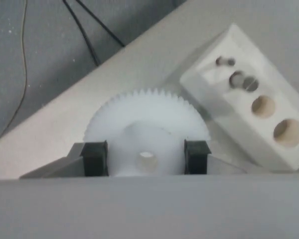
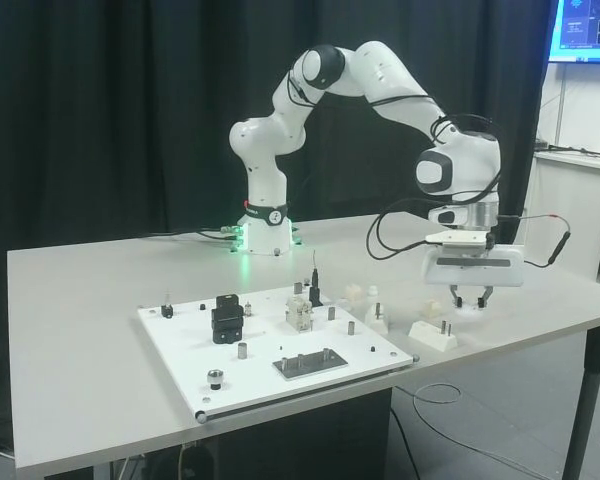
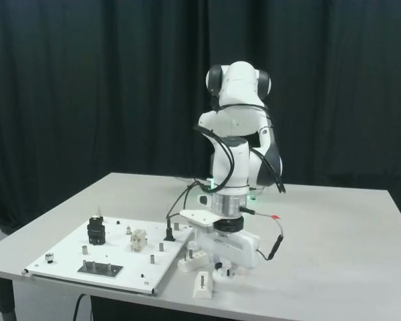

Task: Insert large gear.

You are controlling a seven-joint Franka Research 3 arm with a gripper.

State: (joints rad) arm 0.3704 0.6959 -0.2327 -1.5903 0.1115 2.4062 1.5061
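The large white gear (image 1: 147, 124) stands on edge between my black fingertips (image 1: 95, 158), which grip its hub from both sides. My gripper (image 1: 146, 158) is shut on it, low over the grey table near its front edge. In the first room view the gripper (image 2: 470, 298) hangs just right of a white holder block (image 2: 433, 333). That block (image 1: 254, 104) has two round holes and short pegs. The second room view shows the gripper (image 3: 222, 267) beside the same block (image 3: 202, 283); the gear is hard to make out there.
A white assembly board (image 2: 270, 345) with pegs, a black part (image 2: 227, 318) and a grey plate (image 2: 304, 363) lies left of the gripper. Small white parts (image 2: 365, 297) stand between board and block. The table edge (image 1: 89, 84) runs close by, with black cables (image 1: 89, 30) on the floor beyond.
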